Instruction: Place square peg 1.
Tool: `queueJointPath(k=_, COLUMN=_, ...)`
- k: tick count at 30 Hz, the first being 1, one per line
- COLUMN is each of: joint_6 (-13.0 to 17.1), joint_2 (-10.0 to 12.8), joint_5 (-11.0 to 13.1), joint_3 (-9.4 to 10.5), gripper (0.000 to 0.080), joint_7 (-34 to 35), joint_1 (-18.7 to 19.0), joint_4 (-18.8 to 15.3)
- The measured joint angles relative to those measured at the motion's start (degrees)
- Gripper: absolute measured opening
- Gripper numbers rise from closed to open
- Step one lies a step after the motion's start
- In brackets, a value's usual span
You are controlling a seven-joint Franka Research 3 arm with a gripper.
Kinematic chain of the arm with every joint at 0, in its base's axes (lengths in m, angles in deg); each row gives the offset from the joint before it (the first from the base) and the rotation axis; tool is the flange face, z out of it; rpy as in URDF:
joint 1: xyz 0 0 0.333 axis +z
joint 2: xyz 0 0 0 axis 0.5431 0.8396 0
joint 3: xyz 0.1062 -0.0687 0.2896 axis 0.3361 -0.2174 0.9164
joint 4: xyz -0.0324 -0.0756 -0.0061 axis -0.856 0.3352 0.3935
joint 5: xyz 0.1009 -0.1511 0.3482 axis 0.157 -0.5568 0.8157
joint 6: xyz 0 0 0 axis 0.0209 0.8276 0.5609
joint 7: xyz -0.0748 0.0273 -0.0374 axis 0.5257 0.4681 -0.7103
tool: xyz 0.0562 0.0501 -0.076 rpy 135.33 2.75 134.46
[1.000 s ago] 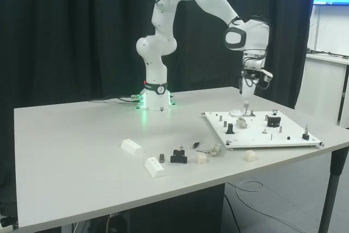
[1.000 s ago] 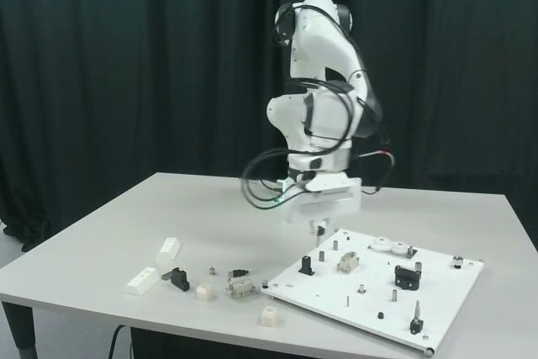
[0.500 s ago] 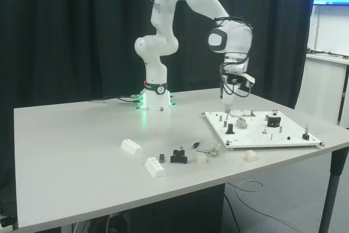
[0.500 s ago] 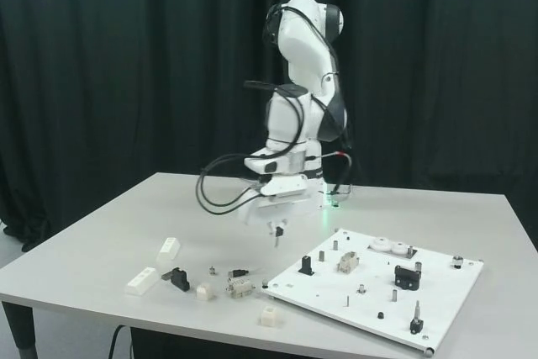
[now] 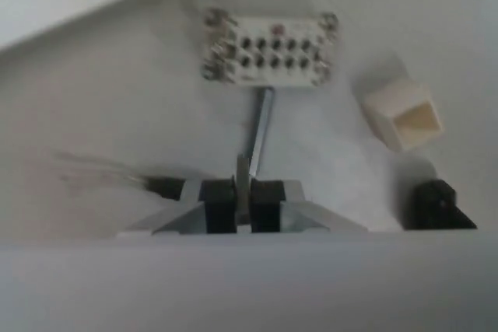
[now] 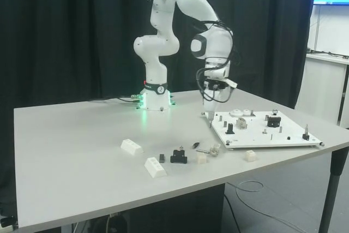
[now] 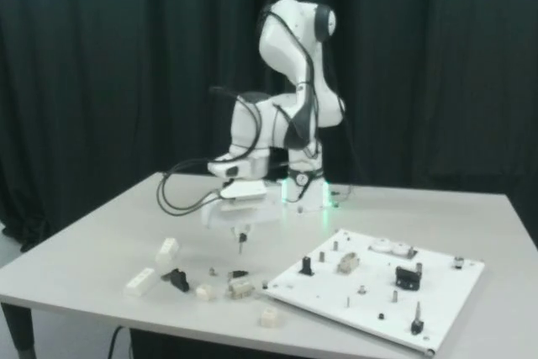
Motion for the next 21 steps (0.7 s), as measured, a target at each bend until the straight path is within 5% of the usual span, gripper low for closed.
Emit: queueJointPath(k=21, joint_6=13.43, joint_2=6.43, joint_5=0.8, joint_3=-0.06, gripper=0.0035, joint_7=-5.59, joint_1=-6.65, joint_4=-2.4)
